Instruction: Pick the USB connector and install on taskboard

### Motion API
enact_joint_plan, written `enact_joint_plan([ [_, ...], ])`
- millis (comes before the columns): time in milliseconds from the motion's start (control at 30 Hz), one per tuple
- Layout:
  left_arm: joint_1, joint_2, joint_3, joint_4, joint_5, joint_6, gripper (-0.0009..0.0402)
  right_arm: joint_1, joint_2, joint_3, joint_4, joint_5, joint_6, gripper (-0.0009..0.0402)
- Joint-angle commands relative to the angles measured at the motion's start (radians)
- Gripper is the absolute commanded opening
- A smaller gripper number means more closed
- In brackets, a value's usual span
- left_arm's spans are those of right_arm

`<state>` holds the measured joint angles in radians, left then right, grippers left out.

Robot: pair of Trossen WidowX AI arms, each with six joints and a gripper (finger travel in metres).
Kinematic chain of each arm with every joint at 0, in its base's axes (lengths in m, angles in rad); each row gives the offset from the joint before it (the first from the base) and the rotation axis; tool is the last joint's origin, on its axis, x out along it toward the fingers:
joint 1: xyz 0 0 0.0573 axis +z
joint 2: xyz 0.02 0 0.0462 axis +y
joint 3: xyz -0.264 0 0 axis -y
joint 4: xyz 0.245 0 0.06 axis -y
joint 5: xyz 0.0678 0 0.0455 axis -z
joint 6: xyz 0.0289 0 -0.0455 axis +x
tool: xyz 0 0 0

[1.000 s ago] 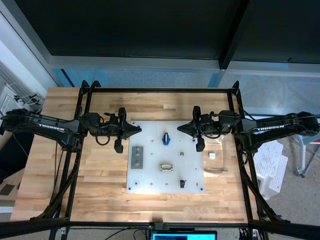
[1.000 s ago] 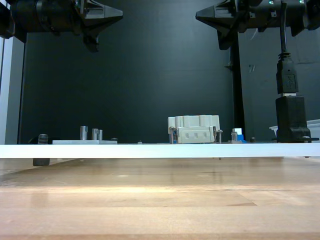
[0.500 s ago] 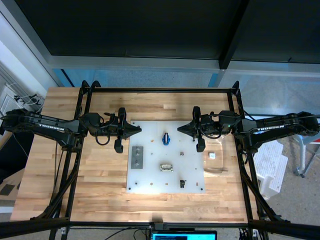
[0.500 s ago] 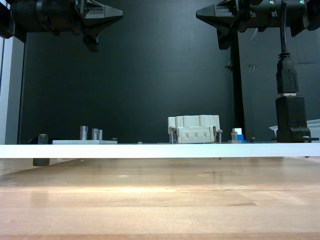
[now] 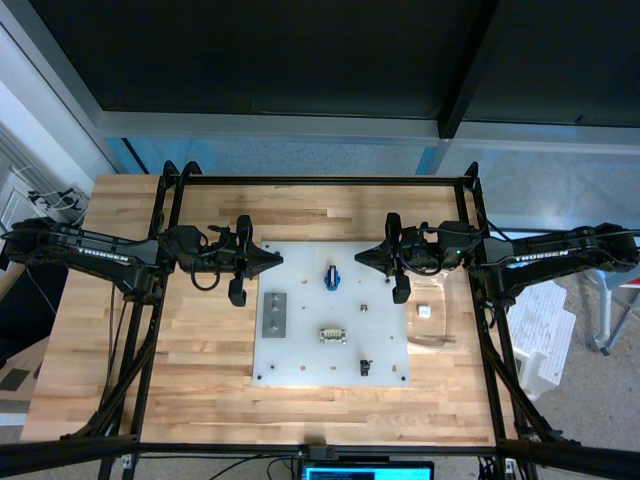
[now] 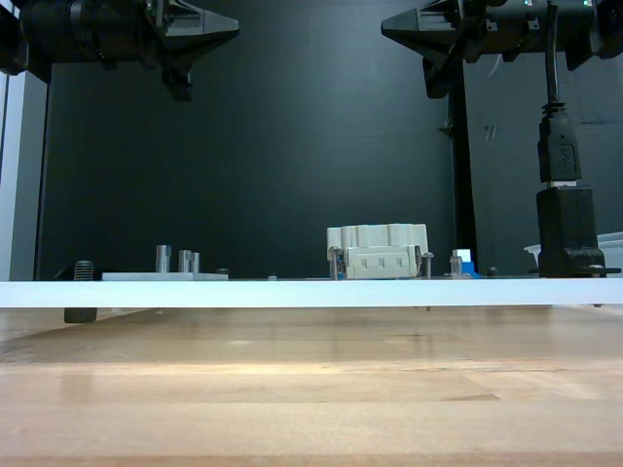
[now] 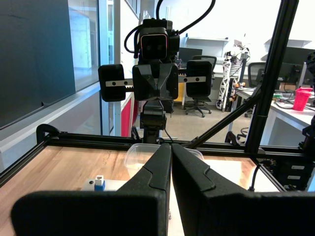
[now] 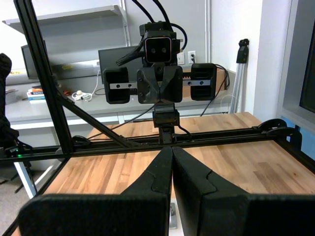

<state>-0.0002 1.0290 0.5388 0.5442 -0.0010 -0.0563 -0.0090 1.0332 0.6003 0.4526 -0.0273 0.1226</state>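
2 arms hang above the desk (image 5: 200, 340): left gripper (image 5: 278, 259) and right gripper (image 5: 358, 257), jaws together, face each other over the taskboard (image 5: 300, 350). The USB connector (image 5: 365, 367) stands upright near its front edge.

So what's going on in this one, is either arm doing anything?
Neither arm is handling anything. The left tool hangs shut and empty high above the far left corner of the taskboard; the right tool hangs the same way over its far right part. In the low view the USB connector stands upright in the black socket at the board's near right, so it looks already plugged in.
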Motion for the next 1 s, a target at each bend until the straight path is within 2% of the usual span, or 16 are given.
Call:
enact_joint_plan([
  [33,0.000,0.000,0.000,0.000,0.000,0.000,0.0000,0.000,0.001,0.001,-0.001,0.000,0.003,0.0000],
  [1000,0.000,0.000,0.000,0.000,0.000,0.000,0.0000,0.000,0.001,0.001,0.000,0.000,-0.008,0.0000],
])
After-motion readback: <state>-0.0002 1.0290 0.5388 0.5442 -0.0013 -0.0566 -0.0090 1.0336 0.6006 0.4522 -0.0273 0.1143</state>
